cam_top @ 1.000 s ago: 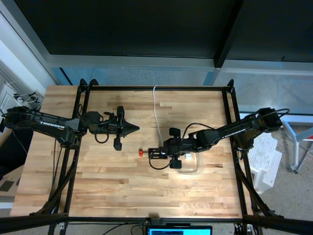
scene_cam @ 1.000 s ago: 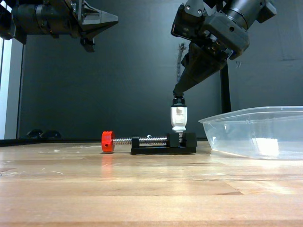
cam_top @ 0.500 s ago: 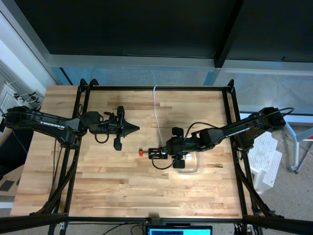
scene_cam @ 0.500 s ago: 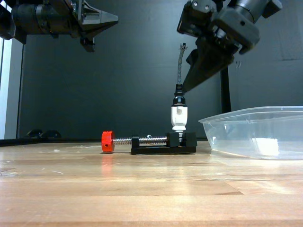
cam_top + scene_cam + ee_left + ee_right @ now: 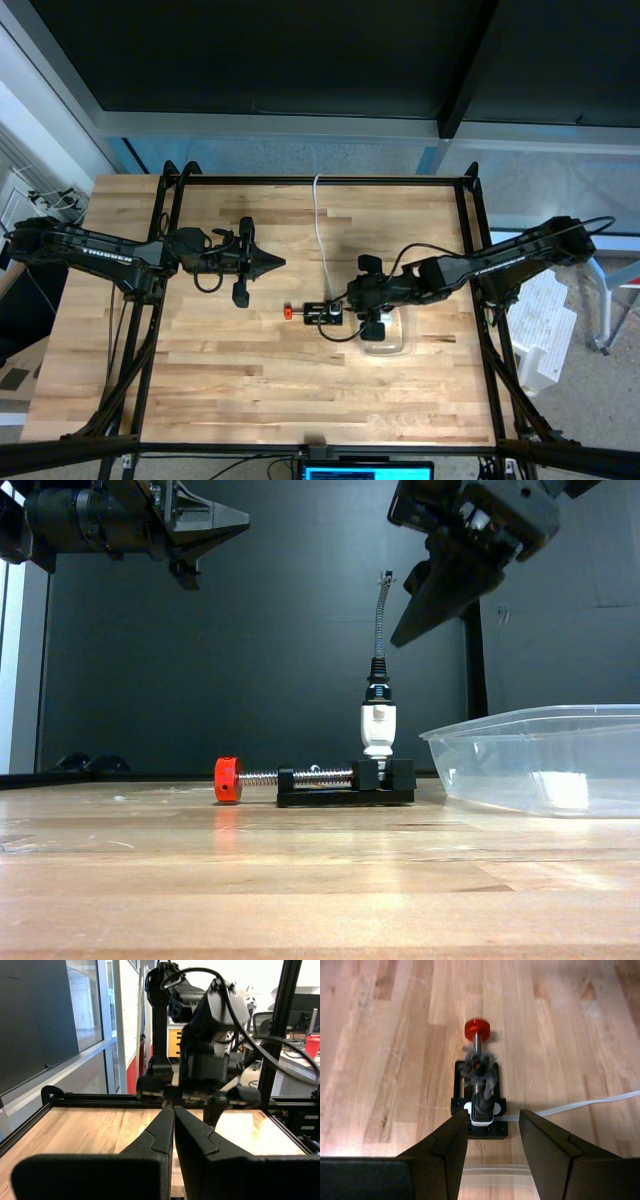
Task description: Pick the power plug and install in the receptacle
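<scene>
The power plug (image 5: pixel 377 688) is seated upright in the receptacle (image 5: pixel 377 728), so installation is judged done, with the right gripper (image 5: pixel 493 1115) held spread above it and the left gripper (image 5: pixel 278 263) pressed together well apart.

Even overhead light; table (image 5: pixel 250 380) bright, shadows soft. Glare patch on clear tray (image 5: pixel 565 790). Low view backdrop dark: left gripper (image 5: pixel 243 520) over left half, right gripper (image 5: pixel 400 637) over centre, both silhouetted. Power plug (image 5: pixel 481 1102) cable tip blurred.
</scene>
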`<state>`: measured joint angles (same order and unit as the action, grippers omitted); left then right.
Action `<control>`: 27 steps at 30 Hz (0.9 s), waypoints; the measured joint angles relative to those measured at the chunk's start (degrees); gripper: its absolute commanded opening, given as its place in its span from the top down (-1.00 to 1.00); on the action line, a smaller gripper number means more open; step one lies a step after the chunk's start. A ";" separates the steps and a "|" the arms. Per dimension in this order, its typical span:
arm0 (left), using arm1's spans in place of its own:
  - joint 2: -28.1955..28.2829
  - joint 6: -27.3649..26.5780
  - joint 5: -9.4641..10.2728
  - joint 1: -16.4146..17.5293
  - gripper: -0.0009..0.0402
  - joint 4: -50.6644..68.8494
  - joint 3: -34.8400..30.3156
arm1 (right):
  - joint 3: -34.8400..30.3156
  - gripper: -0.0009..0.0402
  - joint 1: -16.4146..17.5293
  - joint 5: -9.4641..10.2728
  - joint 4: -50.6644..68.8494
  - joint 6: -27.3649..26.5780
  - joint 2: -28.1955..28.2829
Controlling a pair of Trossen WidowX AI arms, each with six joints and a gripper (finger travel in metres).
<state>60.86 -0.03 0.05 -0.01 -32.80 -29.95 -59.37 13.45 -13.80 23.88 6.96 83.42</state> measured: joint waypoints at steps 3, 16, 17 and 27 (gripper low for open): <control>0.00 0.02 -0.02 0.00 0.96 -0.02 0.00 | 0.24 0.50 -0.39 0.07 -0.37 -1.11 -3.02; -0.02 0.00 0.00 0.00 0.96 0.00 0.02 | 3.21 0.96 -8.79 6.64 -7.80 -6.10 -14.01; 0.00 0.02 0.00 0.00 0.96 -0.02 0.02 | 3.21 0.97 -9.60 7.39 -8.35 -6.51 -14.58; -0.02 0.02 0.00 0.00 0.96 0.00 0.00 | 7.32 0.96 -13.66 12.41 -19.76 -7.54 -18.49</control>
<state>60.84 -0.01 0.05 -0.01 -32.80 -29.95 -52.05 -0.21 -1.39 4.12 -0.58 64.93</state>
